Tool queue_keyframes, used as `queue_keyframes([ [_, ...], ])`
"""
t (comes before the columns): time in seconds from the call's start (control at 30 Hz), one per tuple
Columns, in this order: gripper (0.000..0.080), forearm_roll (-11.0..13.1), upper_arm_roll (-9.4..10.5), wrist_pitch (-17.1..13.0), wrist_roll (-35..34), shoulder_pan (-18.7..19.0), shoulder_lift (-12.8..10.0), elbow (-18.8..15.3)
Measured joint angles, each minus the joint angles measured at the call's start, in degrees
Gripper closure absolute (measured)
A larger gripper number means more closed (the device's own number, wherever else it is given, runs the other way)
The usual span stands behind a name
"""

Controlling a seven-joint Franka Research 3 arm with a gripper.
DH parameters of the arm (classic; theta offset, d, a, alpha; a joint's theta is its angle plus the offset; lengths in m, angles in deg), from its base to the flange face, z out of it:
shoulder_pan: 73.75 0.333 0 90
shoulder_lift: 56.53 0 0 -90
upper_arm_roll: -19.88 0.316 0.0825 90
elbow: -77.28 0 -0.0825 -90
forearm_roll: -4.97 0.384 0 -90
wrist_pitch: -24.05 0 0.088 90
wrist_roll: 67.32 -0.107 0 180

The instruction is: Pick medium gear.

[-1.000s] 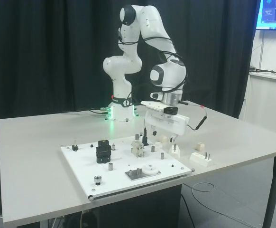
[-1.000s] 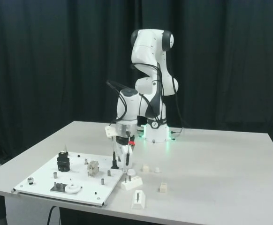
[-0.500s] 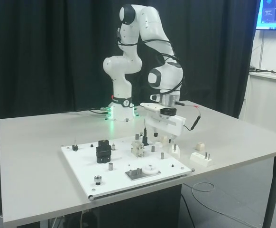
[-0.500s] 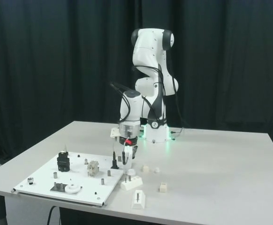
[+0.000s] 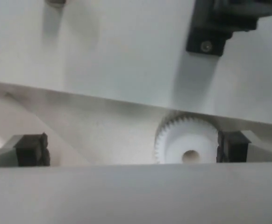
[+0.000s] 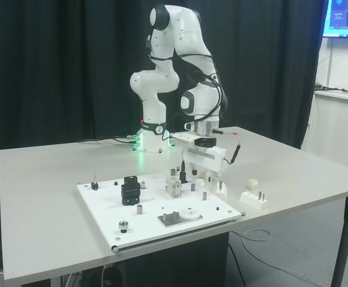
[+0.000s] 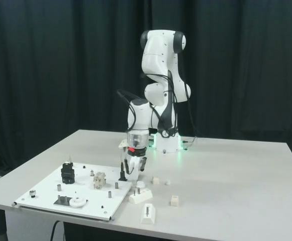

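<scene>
Gripper (image 5: 129,151) low over gear (image 5: 186,144), lower right of wrist frame. Fingers (image 5: 31,150) spread wide, one pad beside gear teeth. Not yet gripped; closing and lifting remain.

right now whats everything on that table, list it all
assembly board: one, white, front of the grey table
gear: one, white, just off the board's edge, between the fingers
second gear: one, white, on a grey plate near the board's front edge
black block: one, on the board
grey block: one, on the board beside the gripper
pegs: several, grey, upright on the board
holders: a few, white, on the table beside the board
monitor: one, far corner
arm: white, base lit green
gripper: open, straddling the gear
</scene>
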Motion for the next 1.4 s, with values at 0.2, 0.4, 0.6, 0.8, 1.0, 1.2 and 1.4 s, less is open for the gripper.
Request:
queue_keyframes([
  [0.2,0.0003,0.51,-0.13,-0.33,0.35,0.0,0.17,-0.81],
  [0.4,0.0003,0.52,-0.07,-0.23,1.46,0.1,0.17,-1.2],
  [0.6,0.0003,0.66,-0.01,0.17,1.57,0.76,0.17,-1.76],
  [0.8,0.0003,1.47,0.19,0.7,1.57,1.57,0.15,-2.08],
  [1.0,0.0003,2.38,0.19,0.72,1.67,2.12,0.08,-2.17],
  [1.2,0.0003,2.38,0.13,0.66,2.02,2.11,-0.02,-2.17],
  [1.4,0.0003,2.38,0.04,0.36,2.47,2.05,-0.2,-2.11],
])
